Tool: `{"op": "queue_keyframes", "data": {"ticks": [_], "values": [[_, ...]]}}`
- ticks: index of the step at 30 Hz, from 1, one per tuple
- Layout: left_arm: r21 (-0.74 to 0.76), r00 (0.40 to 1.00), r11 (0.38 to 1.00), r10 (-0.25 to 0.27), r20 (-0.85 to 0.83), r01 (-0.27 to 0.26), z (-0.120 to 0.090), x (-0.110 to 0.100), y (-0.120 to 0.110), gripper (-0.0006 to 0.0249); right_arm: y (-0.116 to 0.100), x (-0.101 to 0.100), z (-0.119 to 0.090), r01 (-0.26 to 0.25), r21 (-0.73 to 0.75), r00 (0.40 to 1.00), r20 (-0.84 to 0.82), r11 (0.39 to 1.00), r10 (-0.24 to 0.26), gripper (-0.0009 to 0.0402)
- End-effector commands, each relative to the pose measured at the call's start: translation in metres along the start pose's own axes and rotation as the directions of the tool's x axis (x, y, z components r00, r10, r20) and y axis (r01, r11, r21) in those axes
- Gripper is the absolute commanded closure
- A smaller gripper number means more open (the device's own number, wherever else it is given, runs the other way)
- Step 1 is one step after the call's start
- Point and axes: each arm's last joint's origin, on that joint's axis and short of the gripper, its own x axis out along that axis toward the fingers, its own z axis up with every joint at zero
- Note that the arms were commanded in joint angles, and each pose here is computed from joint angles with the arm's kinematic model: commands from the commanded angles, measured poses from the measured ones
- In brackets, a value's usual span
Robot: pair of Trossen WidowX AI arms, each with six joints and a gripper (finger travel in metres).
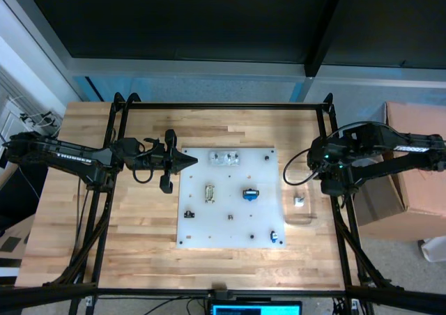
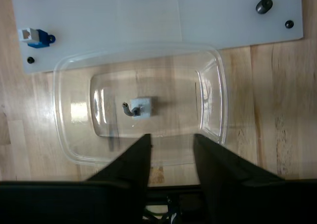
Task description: Pick the RJ45 connector and install on the taskboard
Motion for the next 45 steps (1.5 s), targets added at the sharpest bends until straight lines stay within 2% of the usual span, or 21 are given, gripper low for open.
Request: {"op": "queue_keyframes", "data": {"ticks": [1,5,7,13,25,40,45], "values": [[0.0,1.0,1.0,0.0,0.0,0.0,0.0,0.0,0.0,0.0242,0.0,0.004,0.004,0.005,0.001,1.0,-0.024,1.0,-0.005,0.0219],[0.0,1.0,1.0,0.0,0.0,0.0,0.0,0.0,0.0,0.0242,0.001,0.009,0.009,0.018,0.002,0.999,-0.049,1.0,-0.018,0.0193],[0.0,1.0,1.0,0.0,0.0,0.0,0.0,0.0,0.0,0.0242,0.001,0.01,0.011,0.036,0.003,0.998,-0.057,0.999,-0.036,0.019],[0.0,1.0,1.0,0.0,0.0,0.0,0.0,0.0,0.0,0.0242,0.001,0.021,0.012,0.039,0.002,0.994,-0.103,0.999,-0.039,0.0189],[0.0,1.0,1.0,0.0,0.0,0.0,0.0,0.0,0.0,0.0242,0.003,0.061,0.004,0.045,0.004,0.979,-0.202,0.999,-0.043,0.0189],[0.0,1.0,1.0,0.0,0.0,0.0,0.0,0.0,0.0,0.0242,0.014,0.102,-0.005,0.025,0.006,0.985,-0.17,1.0,-0.023,0.0189],[0.0,1.0,1.0,0.0,0.0,0.0,0.0,0.0,0.0,0.0242,0.014,0.112,-0.006,0.033,0.01,0.981,-0.192,0.999,-0.03,0.019]]}}
